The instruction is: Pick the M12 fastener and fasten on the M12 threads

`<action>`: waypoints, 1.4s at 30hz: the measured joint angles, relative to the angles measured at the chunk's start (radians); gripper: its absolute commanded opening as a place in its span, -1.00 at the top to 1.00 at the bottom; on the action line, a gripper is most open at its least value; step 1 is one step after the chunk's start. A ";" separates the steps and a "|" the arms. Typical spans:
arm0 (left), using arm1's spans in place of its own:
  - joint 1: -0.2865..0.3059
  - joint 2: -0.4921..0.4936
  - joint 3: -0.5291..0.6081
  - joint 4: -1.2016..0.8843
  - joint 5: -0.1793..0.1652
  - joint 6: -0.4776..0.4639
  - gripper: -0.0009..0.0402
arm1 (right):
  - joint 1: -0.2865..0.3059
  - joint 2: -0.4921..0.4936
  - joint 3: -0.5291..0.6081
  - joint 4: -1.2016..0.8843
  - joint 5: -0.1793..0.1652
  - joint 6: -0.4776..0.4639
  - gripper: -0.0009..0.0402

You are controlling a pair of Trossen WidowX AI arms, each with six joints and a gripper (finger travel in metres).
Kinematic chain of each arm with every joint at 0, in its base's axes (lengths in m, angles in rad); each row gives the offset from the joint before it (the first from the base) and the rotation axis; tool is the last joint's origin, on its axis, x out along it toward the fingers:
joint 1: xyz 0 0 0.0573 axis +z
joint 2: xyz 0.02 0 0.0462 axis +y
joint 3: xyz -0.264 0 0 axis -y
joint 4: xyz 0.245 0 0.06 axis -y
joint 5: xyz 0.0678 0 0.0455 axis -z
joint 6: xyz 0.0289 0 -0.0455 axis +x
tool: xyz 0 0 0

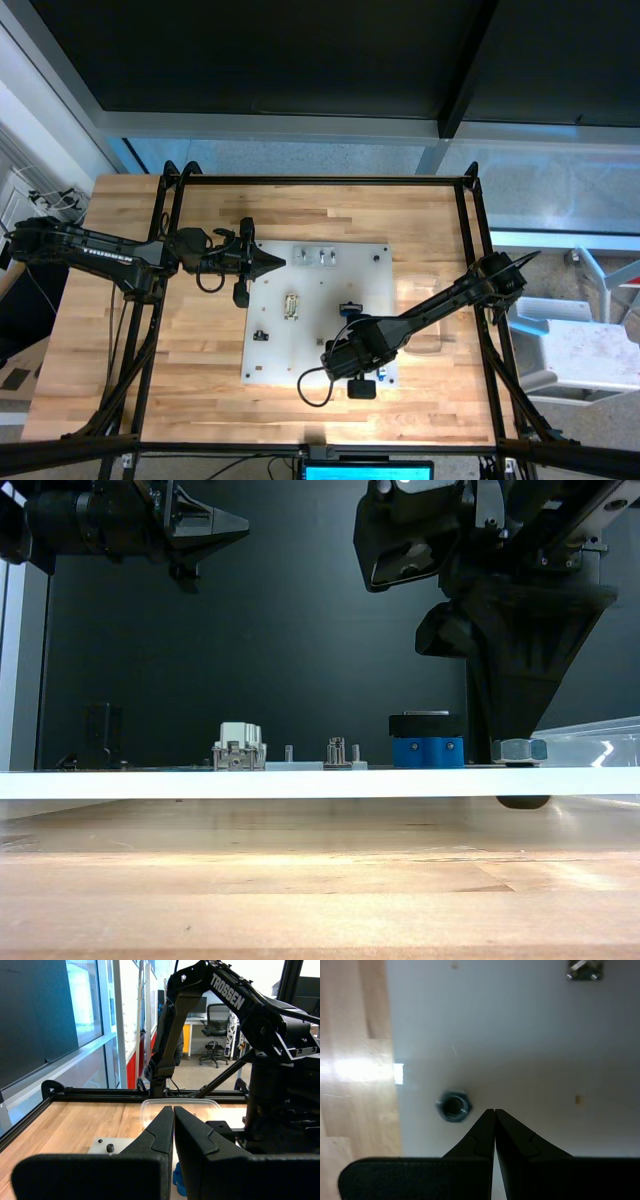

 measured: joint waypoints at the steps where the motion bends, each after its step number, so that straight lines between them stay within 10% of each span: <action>1: 0.000 0.000 0.000 0.000 0.000 0.000 0.96 | 0.000 0.001 0.000 0.000 -0.001 0.003 0.96; 4: 0.000 0.000 0.000 0.000 0.000 0.000 0.96 | 0.001 0.004 0.000 -0.002 -0.034 0.007 0.96; 9: 0.000 0.000 0.000 0.000 0.000 0.000 0.96 | -0.002 0.004 0.001 0.005 -0.293 -0.045 0.96; 11: 0.000 0.000 0.000 -0.001 0.000 0.000 0.96 | 0.001 0.000 0.001 0.004 -0.323 -0.056 0.96; 29: 0.000 0.000 0.000 0.000 0.000 0.000 0.96 | 0.000 -0.011 0.020 -0.031 0.021 0.013 0.96; 42: 0.000 0.000 0.000 0.000 0.000 0.000 0.96 | 0.000 -0.008 -0.004 0.003 0.023 0.018 0.96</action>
